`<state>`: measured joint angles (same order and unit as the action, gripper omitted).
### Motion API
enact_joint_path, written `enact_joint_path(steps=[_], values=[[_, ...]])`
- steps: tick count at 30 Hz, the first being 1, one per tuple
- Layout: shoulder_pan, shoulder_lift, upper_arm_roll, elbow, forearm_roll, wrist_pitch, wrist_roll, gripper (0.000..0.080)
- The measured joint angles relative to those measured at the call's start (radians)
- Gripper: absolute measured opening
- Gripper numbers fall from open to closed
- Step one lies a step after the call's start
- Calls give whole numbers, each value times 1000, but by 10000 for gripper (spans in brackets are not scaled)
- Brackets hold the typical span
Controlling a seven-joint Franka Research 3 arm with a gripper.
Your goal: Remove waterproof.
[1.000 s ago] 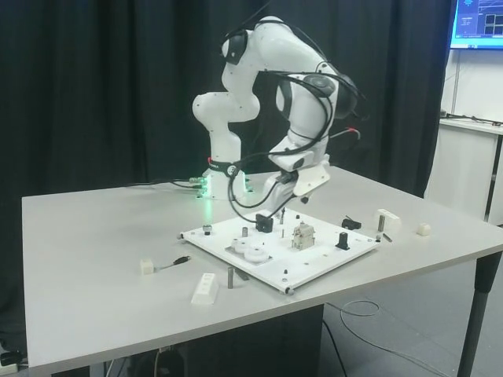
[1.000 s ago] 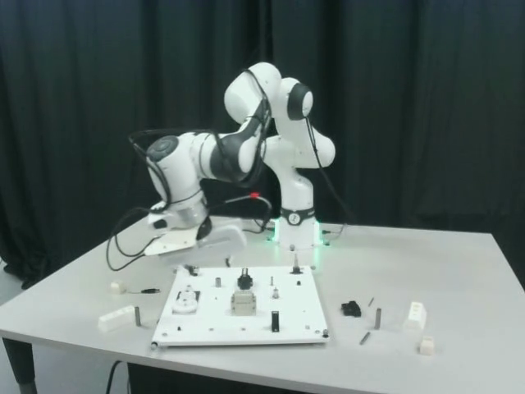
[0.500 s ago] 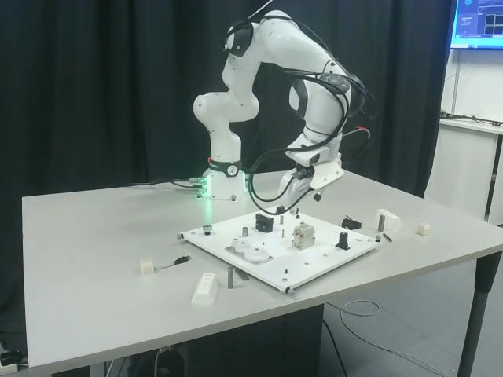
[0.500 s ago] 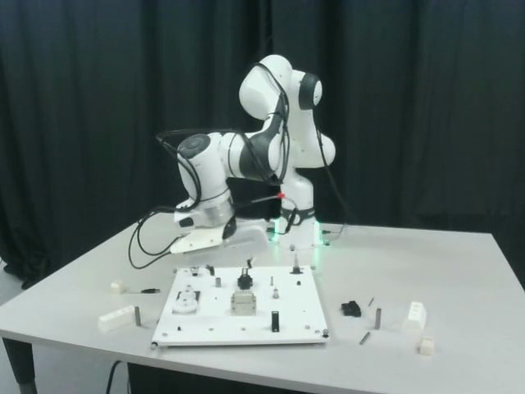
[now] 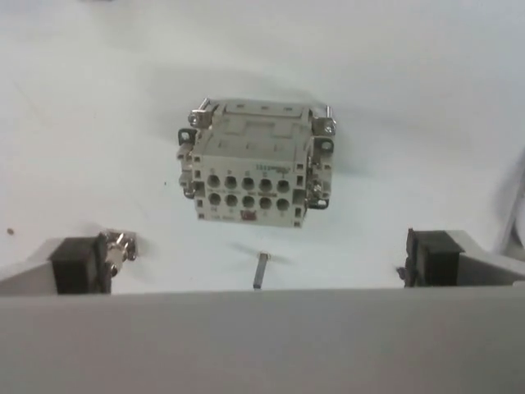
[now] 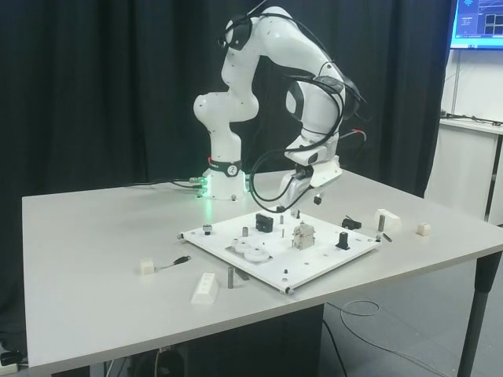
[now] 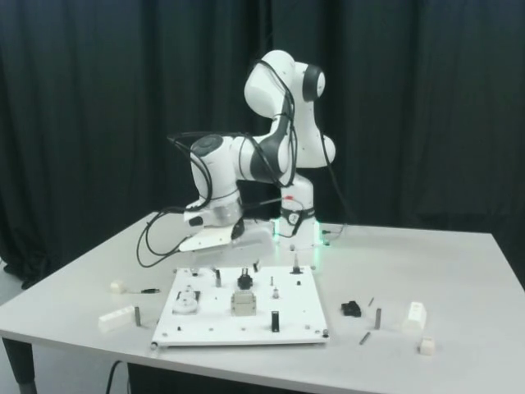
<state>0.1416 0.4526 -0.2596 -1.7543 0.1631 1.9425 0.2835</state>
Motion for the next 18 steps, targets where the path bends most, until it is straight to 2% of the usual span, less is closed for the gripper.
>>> enact_joint_path(steps=[9,18], values=[[22,-32,1,-95,0,113,-2,800],[36,-37,1,-150,0,193,-17,800]])
